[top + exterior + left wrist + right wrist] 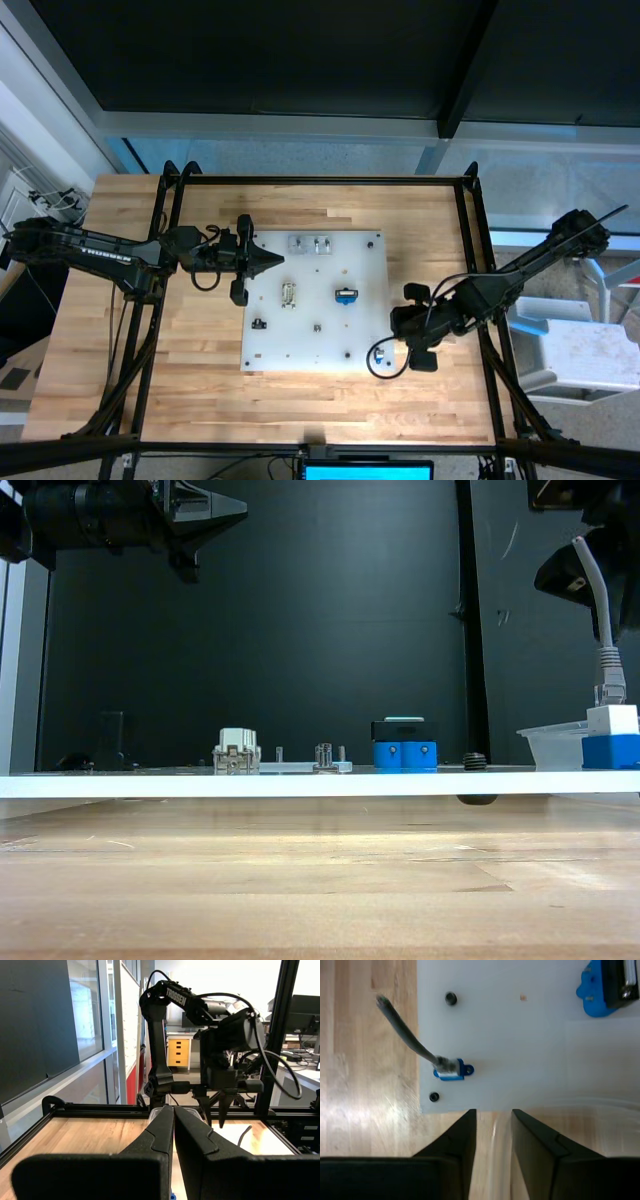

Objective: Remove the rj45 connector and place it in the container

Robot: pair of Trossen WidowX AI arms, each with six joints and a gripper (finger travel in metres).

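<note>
We hold the right gripper (493,1112) part-open and empty near the white board's (520,1045) rj45 connector (445,1065); left gripper (173,1108) closed, empty, opposite edge.

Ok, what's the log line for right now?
left hand: shut, raised over white board's left edge | right hand: open, hovering near rj45 connector, apart | rj45 connector: plugged in blue socket

We log a white board (310,345) on a light-wood table (150,380). The black left gripper (278,259) is centre-left and the black right gripper (398,322) lower right. A grey rj45 connector (445,1064) sits in a blue socket block (459,1071).
</note>
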